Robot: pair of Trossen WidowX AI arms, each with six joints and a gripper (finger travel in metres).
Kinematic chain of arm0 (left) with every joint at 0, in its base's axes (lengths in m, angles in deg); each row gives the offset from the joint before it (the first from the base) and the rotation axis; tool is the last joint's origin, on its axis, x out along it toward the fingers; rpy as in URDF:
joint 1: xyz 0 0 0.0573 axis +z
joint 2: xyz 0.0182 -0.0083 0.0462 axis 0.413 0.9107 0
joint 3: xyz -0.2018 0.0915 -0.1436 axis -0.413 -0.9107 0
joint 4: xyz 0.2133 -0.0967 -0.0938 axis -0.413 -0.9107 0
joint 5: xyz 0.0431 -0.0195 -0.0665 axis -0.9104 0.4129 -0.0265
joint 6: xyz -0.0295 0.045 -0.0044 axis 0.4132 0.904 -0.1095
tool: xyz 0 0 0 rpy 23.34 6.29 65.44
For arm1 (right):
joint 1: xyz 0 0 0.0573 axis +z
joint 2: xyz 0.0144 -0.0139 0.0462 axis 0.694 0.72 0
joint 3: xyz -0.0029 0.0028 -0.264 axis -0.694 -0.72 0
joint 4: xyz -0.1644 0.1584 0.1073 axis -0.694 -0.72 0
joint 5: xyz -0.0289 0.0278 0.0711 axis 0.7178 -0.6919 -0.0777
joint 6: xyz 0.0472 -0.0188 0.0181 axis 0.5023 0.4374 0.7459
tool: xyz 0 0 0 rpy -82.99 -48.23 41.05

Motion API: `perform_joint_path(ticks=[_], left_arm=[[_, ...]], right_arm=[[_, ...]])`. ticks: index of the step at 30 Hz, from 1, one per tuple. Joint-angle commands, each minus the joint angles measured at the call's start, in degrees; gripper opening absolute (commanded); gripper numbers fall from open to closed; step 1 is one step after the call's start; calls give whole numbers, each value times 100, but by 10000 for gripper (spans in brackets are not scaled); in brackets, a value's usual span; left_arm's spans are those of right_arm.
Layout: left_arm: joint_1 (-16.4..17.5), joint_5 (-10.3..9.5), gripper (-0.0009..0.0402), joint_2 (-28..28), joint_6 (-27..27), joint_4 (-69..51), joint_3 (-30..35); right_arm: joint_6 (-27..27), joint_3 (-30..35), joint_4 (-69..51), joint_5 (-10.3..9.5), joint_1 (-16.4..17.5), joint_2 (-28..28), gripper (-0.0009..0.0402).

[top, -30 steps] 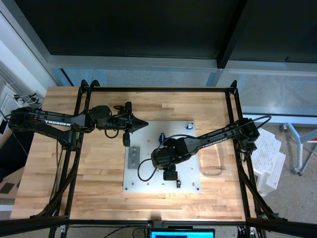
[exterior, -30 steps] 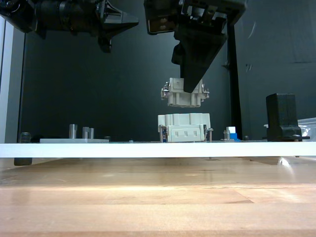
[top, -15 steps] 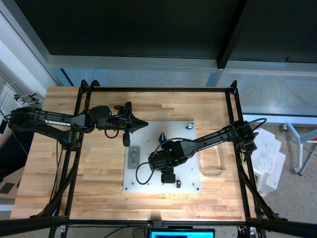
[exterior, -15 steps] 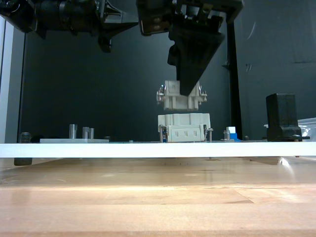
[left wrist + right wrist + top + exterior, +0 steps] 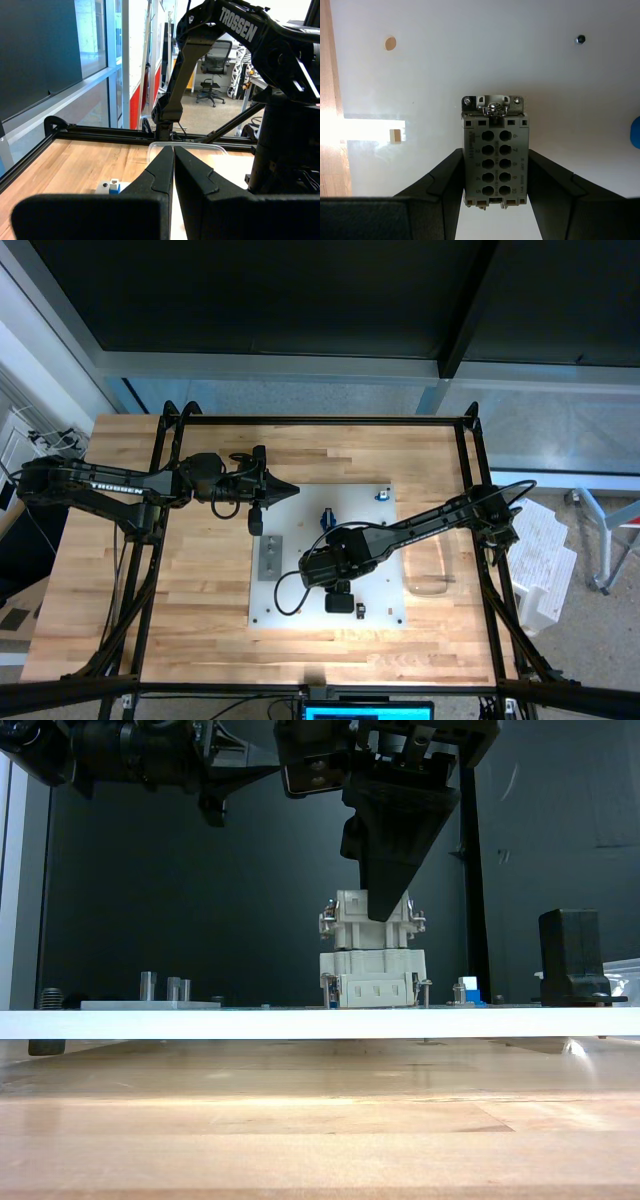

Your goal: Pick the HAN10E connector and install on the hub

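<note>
Beige-grey on the HAN10E connector (image 5: 494, 150), with silvery metal at its end and two rows of dark numbered holes. Same beige and silver on the hub (image 5: 373, 978) beneath. Matte black for the right gripper (image 5: 384, 910) over the white plate (image 5: 320, 618), and for the left gripper (image 5: 174, 150) above the pale, plank-striped wooden desk (image 5: 200, 570). Blue on one small piece (image 5: 470, 996).

The right claw (image 5: 385, 908) hides the middle of the HAN10E connector (image 5: 348, 926).

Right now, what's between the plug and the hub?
Nothing. Low view: plug sits right on hub, right gripper holding it. Left gripper hangs shut near the plate's far edge.
</note>
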Motion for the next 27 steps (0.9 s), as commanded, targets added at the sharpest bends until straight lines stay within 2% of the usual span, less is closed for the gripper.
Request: perform_joint_path(ticks=[1,27], left_arm=[[2,2,0,0,2,-2,0],[2,2,0,0,2,2,0]], right_arm=[[-4,-13,4,-13,13,4,46],[-42,-302,247,-28,17,4,46]])
